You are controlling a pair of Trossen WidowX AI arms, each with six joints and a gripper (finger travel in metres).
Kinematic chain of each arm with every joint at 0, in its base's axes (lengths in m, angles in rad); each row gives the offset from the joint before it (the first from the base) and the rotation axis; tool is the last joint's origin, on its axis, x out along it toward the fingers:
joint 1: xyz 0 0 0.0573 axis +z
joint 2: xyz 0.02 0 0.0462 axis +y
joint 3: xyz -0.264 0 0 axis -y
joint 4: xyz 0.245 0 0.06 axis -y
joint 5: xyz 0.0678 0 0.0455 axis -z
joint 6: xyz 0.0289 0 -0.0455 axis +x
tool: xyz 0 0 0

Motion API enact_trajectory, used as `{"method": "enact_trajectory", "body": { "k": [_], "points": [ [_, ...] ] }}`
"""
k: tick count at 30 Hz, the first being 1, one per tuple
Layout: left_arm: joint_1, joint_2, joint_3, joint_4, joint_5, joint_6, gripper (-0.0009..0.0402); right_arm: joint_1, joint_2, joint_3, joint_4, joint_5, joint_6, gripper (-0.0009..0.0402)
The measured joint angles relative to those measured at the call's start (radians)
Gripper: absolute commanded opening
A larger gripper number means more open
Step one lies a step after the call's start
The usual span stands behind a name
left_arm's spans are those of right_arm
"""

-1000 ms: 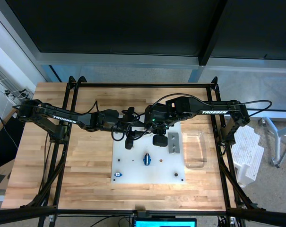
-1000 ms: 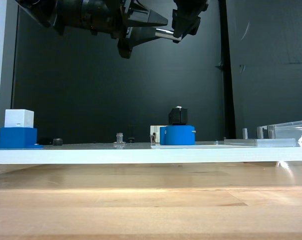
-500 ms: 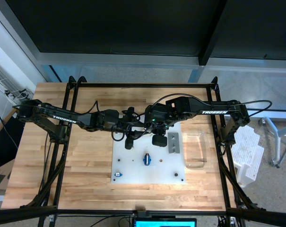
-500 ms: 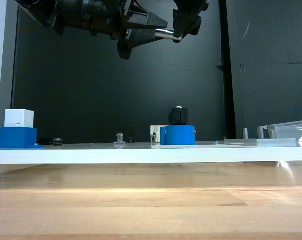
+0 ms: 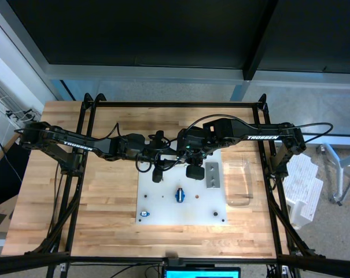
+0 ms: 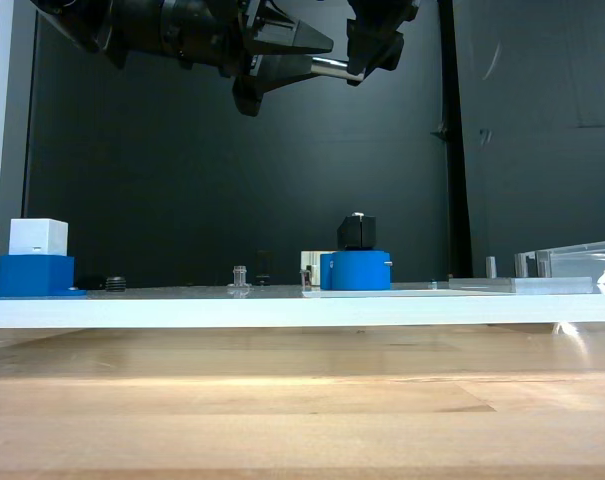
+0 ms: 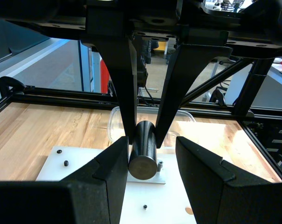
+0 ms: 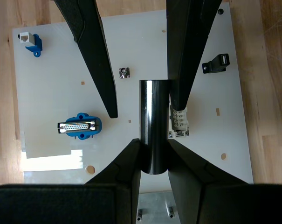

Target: Pick the 16mm cylinder and install on the taskboard

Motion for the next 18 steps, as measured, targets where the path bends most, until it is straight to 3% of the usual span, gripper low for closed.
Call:
{"method": "enact_trajectory", "body": {
  "k": [18],
  "points": [
    [0.000,0.000,0.000,-0.002,0.000,0.003,0.0046,0.000,0.000,0.000,0.000,-0.003,0.020,0.0009]
  ]
}}
